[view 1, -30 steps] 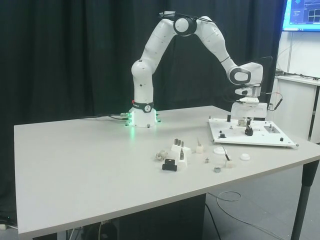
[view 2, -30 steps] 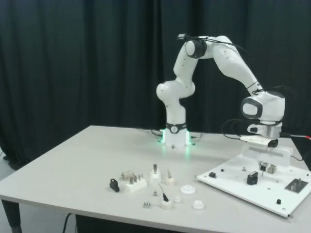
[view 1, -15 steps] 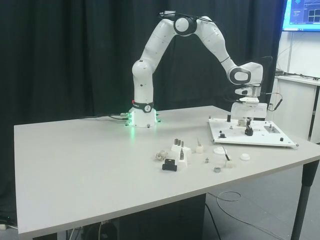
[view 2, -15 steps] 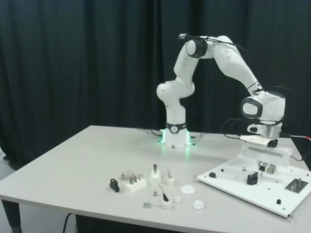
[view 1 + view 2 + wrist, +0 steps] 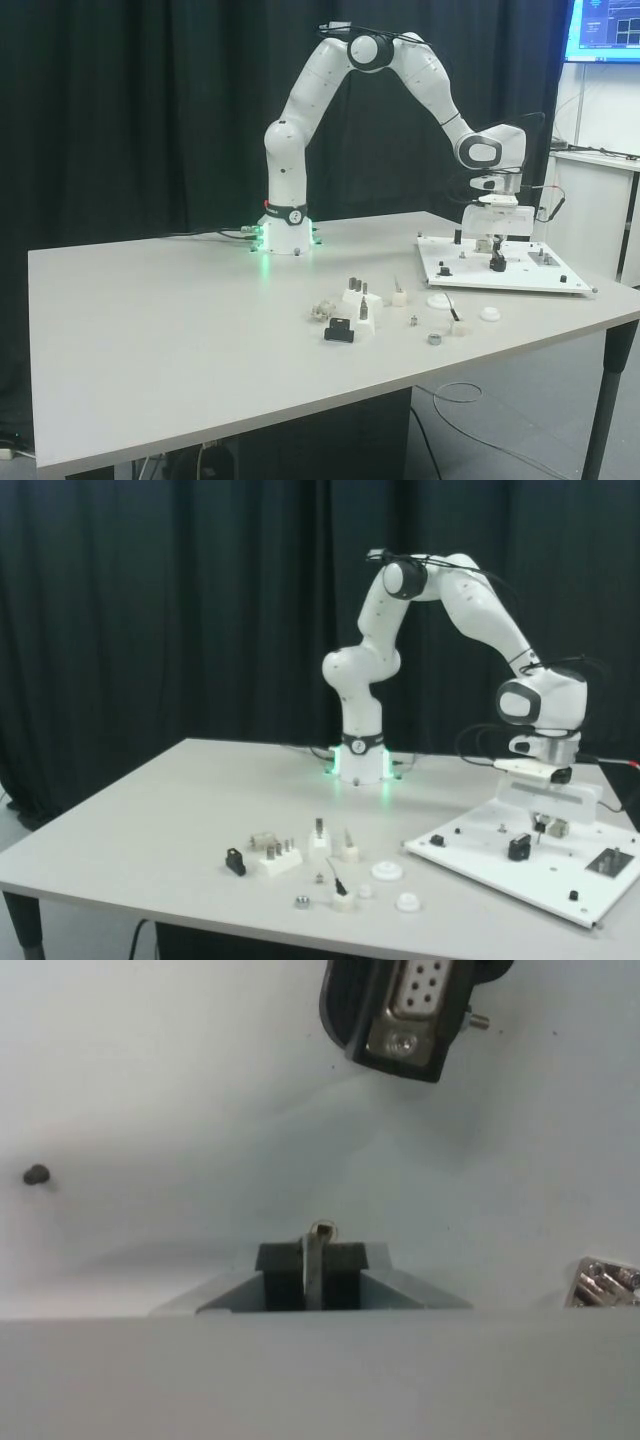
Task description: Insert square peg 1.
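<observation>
Square peg [image 5: 316, 1265] gripped in end effector [image 5: 314, 1278], over white board [image 5: 180, 1110]

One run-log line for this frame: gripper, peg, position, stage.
gripper: shut on square peg | position: low over white board, near black connector | peg tip at board surface | stage: insertion, seating not confirmed

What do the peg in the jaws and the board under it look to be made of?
The square peg looks like bare metal: grey, with a bright sheen along its face. The board looks like matt white plastic or painted plate, smooth and without glare; which of the two cannot be told. The connector on it shows a shiny metal shell.
</observation>
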You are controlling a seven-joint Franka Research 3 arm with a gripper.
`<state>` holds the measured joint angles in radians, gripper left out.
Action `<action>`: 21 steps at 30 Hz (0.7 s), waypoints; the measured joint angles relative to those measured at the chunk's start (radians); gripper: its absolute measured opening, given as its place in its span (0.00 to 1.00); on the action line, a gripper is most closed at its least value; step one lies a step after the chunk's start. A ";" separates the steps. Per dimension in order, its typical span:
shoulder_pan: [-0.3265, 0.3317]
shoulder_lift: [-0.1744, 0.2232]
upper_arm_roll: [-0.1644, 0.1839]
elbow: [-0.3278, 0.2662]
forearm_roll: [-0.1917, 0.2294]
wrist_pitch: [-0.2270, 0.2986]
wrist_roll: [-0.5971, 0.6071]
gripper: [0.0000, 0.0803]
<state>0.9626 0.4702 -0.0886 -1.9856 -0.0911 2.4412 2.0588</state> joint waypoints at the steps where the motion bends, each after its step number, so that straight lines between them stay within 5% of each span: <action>1: 0.000 0.000 0.000 0.000 0.000 0.000 0.003 0.04; 21: 0.003 0.001 -0.001 0.000 0.000 0.000 0.017 0.04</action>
<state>0.9653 0.4707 -0.0891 -1.9854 -0.0911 2.4411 2.0755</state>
